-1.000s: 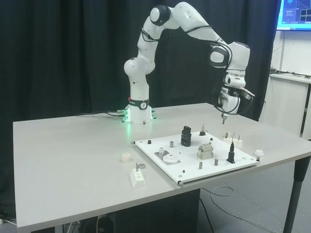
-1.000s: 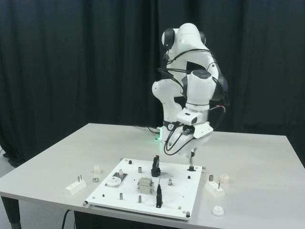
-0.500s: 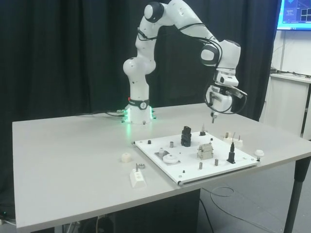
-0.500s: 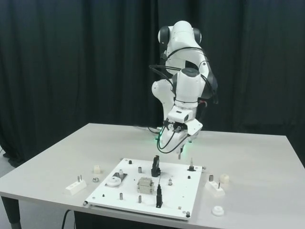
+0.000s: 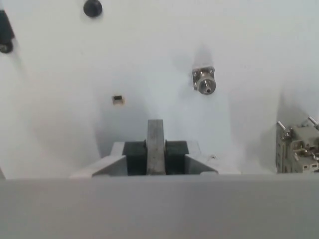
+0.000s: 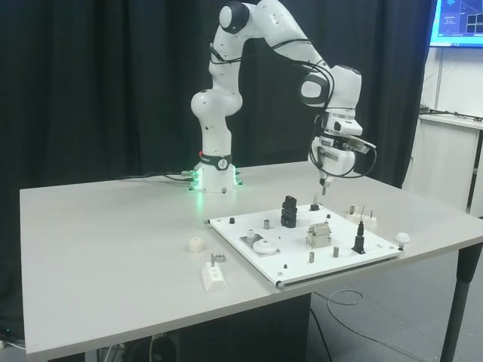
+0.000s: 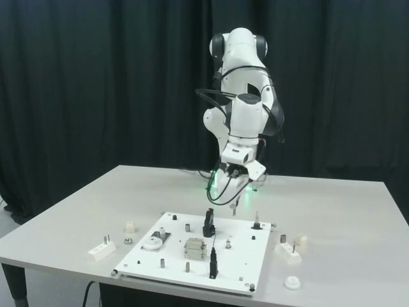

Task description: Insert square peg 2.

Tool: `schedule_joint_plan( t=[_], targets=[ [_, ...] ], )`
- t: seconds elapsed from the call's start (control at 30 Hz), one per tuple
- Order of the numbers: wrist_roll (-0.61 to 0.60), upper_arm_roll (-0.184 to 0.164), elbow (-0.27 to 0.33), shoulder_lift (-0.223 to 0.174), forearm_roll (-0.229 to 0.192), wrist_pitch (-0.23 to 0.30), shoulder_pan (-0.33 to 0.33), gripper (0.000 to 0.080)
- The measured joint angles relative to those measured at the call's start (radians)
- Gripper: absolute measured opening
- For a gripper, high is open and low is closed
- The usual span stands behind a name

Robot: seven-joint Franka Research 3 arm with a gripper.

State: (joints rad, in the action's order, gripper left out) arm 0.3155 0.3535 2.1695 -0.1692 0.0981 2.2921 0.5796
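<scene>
My gripper (image 5: pixel 155 158) is shut on a slim grey square peg (image 5: pixel 155 147), clamped between the black pads (image 5: pixel 133 157) and pointing down. Beneath it lies the white board (image 5: pixel 60 124), with a small square hole (image 5: pixel 117 99) a short way from the peg's tip. In the first room view the gripper (image 6: pixel 324 175) hangs well above the board's (image 6: pixel 298 241) far part, the peg (image 6: pixel 323 188) sticking out below it. In the second room view the gripper (image 7: pixel 235 199) and peg (image 7: pixel 234 210) hover over the board (image 7: pixel 246 256) near its back edge.
On the board stand a black connector (image 6: pixel 288 211), a grey connector block (image 6: pixel 318 235), a black upright plug (image 6: pixel 358 240) and a threaded stud (image 5: pixel 205 84). A white holder (image 6: pixel 361 217) sits right of the board. Two white parts (image 6: pixel 196 243) (image 6: pixel 213 277) lie left of it.
The arm has swung left from beyond the board's right side to above the board's far part, carrying the peg. The gripper has stayed shut on it.
</scene>
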Motion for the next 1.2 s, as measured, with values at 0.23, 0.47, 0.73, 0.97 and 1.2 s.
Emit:
schedule_joint_plan(
  t=[0.23,0.47,0.73,0.97,1.2],
  targets=[
    [0.02,0.0,0.064,0.024,0.028,0.074,-0.013,0.0074],
    [0.055,0.0,0.126,0.043,0.034,0.143,-0.032,0.0074],
    [0.094,0.0,0.164,0.054,0.034,0.172,-0.046,0.0074],
    [0.095,-0.004,0.169,0.055,0.033,0.171,-0.048,0.0074],
    [0.095,-0.012,0.177,0.055,0.033,0.171,-0.048,0.0074]
  ],
)
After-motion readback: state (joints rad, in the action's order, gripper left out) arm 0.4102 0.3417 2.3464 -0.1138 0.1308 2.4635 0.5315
